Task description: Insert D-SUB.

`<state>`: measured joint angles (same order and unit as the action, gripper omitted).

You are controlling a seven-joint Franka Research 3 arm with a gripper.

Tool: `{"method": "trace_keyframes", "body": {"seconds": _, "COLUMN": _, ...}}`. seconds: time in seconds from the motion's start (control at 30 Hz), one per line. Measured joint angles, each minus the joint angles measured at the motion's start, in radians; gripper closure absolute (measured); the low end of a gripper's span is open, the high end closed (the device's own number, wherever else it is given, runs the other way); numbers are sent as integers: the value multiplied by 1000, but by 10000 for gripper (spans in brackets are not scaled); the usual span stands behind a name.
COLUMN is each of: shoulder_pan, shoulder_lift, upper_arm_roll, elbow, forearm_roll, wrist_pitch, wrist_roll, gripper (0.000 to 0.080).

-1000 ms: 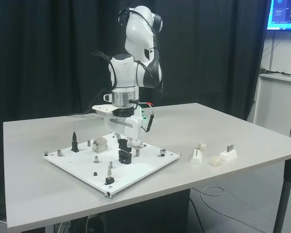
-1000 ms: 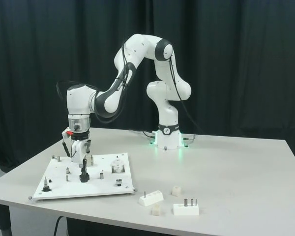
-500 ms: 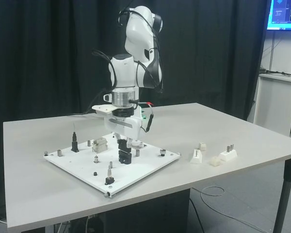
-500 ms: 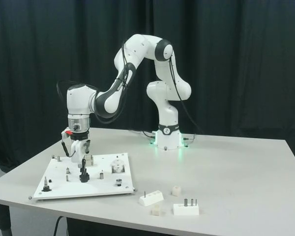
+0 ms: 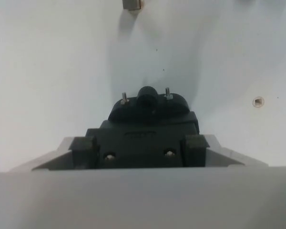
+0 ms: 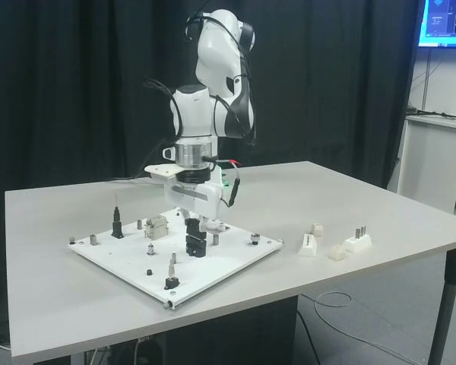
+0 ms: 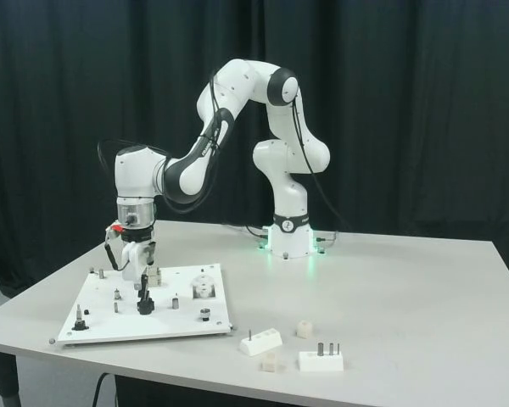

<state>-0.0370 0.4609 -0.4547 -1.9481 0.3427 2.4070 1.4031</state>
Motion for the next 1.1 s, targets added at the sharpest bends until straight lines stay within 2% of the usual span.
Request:
{"method": "trace_keyframes", "body": {"seconds": 0.5, "shoulder_pan": 0, "shoulder_lift": 2, "upper_arm_roll": 0, "elbow": 2, "forearm_roll": 1, "wrist_pitch": 0, "wrist_roll": 2, "gripper": 414}}
{"method": "trace_keyframes", "body": {"seconds": 1.1, "shoulder_pan": -9, "shoulder_lift": 7, "upper_arm_roll": -3, "elbow": 13, "forearm_roll": 5, "wrist_pitch": -18, "wrist_roll": 66, "gripper": 414}}
